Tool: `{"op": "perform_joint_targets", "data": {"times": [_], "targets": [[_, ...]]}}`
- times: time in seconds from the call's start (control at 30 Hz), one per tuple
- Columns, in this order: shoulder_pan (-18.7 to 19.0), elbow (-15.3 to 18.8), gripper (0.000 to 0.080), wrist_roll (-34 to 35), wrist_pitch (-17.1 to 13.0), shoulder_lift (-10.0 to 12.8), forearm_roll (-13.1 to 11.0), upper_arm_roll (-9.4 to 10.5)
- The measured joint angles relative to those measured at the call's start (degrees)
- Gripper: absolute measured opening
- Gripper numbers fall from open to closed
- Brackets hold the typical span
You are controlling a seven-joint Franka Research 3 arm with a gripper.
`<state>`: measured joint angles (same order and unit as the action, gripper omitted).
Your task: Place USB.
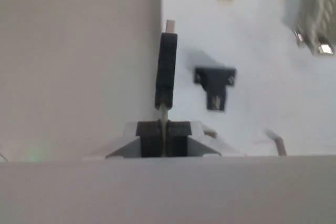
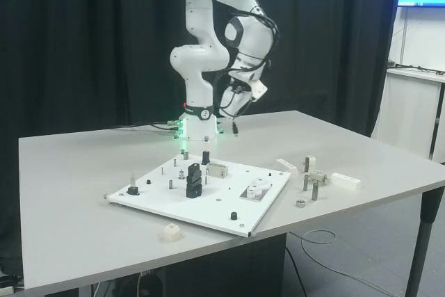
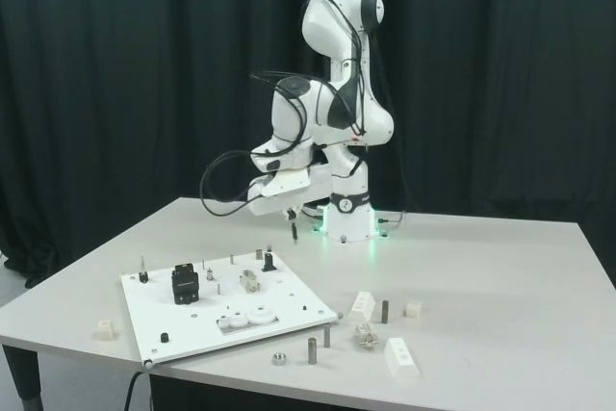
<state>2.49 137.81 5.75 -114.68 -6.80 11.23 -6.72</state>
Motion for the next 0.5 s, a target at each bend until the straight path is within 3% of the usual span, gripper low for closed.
{"op": "perform_joint_targets", "data": {"times": [0.5], "targets": [[7.42,-0.85,0.0022,4.71,-2.49,0.13,-6.28,3.33]]}}
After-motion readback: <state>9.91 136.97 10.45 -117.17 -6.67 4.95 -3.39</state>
